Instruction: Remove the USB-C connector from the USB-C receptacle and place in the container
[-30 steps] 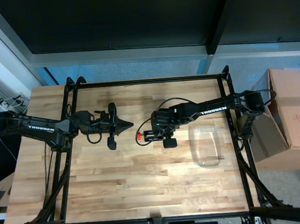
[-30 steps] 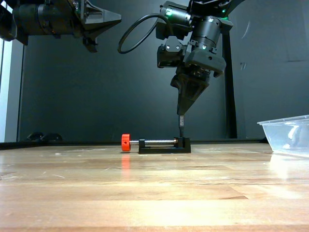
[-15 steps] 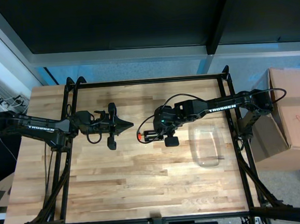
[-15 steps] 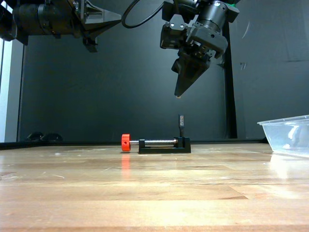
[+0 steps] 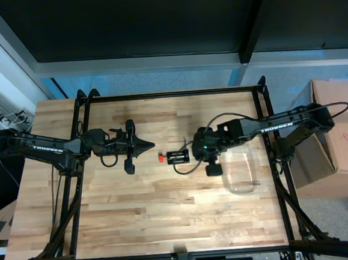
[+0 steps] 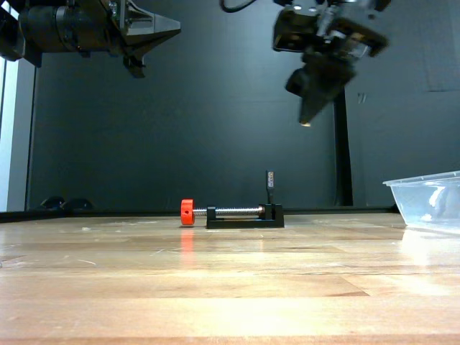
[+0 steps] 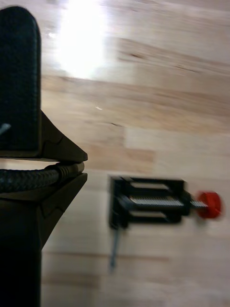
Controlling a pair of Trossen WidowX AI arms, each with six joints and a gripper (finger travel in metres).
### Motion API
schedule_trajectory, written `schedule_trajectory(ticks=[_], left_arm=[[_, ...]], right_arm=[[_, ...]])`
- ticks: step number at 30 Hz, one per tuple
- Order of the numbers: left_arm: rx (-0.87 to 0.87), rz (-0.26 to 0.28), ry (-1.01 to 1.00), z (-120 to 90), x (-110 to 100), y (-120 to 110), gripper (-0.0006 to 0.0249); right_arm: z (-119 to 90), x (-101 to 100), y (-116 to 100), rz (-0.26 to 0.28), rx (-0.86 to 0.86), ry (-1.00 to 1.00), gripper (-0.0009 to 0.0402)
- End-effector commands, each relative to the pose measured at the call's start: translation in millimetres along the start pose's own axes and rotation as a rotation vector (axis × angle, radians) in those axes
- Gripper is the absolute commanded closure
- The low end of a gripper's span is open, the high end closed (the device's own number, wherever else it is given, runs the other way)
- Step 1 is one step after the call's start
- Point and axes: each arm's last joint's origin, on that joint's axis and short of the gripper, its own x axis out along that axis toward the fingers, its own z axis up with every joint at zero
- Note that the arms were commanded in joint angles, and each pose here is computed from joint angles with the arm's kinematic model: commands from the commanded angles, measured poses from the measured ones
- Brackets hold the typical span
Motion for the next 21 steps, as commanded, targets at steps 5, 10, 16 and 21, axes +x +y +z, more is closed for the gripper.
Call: schedule_trajectory(ticks=[5, 10, 16, 21], left_arm=[[0.0, 0.0, 0.012, -1, 0, 0, 0.0243], [0.0, 0.0, 0.026, -3, 0, 0, 0.0243], [0.0, 0.0, 0.027, -3, 0, 0, 0.0243], [0.0, 0.0, 0.027, -3, 0, 0, 0.0243]], right_arm=[[-36, -12, 24, 0.037, 0.019, 0.014, 0.0393], [-65, -18, 36, 0.058, 0.074, 0.047, 0.0393], [-101, -18, 47, 0.073, 0.154, 0.114, 0.0393], [-122, -12, 56, 0.073, 0.163, 0.18, 0.0389]])
